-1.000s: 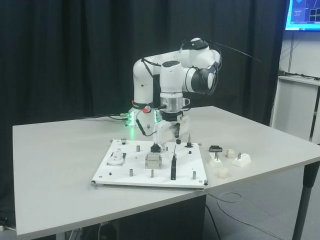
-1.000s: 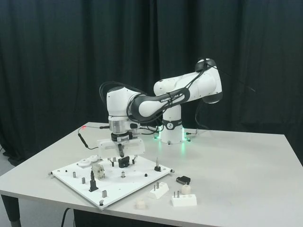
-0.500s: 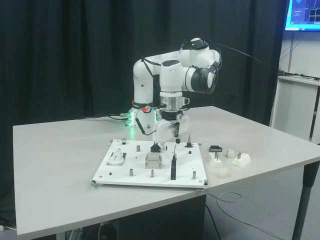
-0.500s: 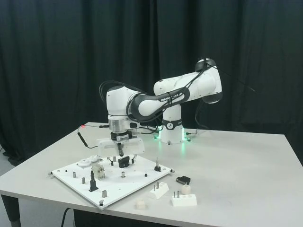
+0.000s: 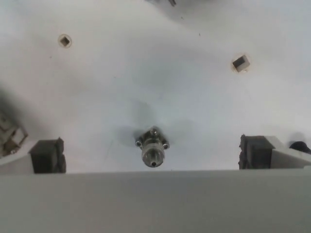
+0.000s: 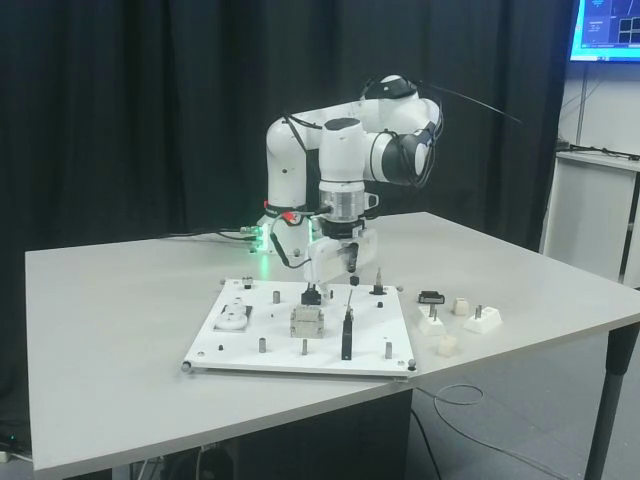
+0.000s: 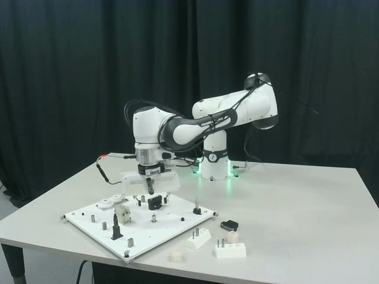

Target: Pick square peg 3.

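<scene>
Hovering above the white board (image 6: 300,340), my claw (image 5: 151,154) stands wide open and empty, fingers (image 5: 47,156) straddling a metal stud; the square peg (image 5: 239,62) sits beyond, off-centre, unreached.

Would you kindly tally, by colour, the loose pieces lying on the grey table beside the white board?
White blocks: 4
Black piece: 1
Total: 5
</scene>
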### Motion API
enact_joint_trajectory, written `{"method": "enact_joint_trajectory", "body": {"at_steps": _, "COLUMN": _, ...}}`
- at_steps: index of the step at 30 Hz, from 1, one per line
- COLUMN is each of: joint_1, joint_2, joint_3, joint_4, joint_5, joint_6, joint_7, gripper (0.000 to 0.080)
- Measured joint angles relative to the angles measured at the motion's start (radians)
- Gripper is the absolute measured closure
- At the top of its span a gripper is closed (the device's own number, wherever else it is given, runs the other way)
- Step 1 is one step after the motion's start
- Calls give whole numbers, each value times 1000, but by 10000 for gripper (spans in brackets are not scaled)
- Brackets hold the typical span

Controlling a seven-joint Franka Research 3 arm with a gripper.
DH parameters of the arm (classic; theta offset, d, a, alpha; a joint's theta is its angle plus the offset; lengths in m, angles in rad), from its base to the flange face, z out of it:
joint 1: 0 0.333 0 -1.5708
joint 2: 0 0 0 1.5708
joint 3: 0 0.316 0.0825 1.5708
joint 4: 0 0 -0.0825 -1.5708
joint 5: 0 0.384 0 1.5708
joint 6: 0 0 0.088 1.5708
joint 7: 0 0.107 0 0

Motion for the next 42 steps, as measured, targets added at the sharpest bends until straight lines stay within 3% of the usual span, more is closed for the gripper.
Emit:
{"method": "enact_joint_trajectory", "body": {"at_steps": 20, "joint_1": 21, "joint_2": 2, "joint_3": -2, "joint_4": 2, "joint_5": -27, "joint_6": 41, "joint_7": -57, "gripper": 3}}
{"method": "enact_joint_trajectory", "body": {"at_steps": 42, "joint_1": 61, "joint_2": 2, "joint_3": -3, "joint_4": 7, "joint_5": -115, "joint_6": 64, "joint_7": -157, "gripper": 3}}
